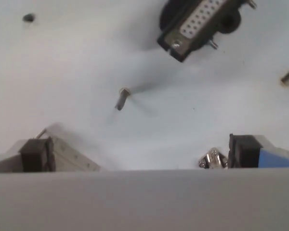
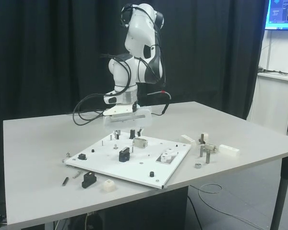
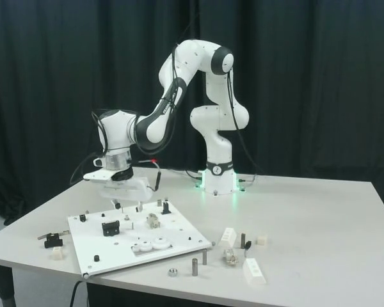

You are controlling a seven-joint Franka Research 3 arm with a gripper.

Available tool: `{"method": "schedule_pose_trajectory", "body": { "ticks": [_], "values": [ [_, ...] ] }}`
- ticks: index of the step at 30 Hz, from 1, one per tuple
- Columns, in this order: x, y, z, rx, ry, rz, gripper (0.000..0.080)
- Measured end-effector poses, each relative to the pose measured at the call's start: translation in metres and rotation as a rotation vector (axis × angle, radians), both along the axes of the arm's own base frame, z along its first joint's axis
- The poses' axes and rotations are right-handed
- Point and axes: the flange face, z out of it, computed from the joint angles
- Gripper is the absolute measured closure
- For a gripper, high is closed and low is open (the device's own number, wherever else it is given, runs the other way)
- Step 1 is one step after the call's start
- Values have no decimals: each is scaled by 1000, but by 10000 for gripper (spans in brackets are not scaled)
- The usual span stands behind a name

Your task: Remove square peg 1.

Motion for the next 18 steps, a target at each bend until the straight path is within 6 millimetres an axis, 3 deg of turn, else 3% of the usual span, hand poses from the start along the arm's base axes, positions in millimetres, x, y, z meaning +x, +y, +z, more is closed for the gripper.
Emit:
{"method": "schedule_pose_trajectory", "body": {
  "ticks": [6,18],
  "values": [
    [-3,0,-4,-24,4,-203,3],
    [-2,9,-9,-48,-3,-363,3]
  ]
}}
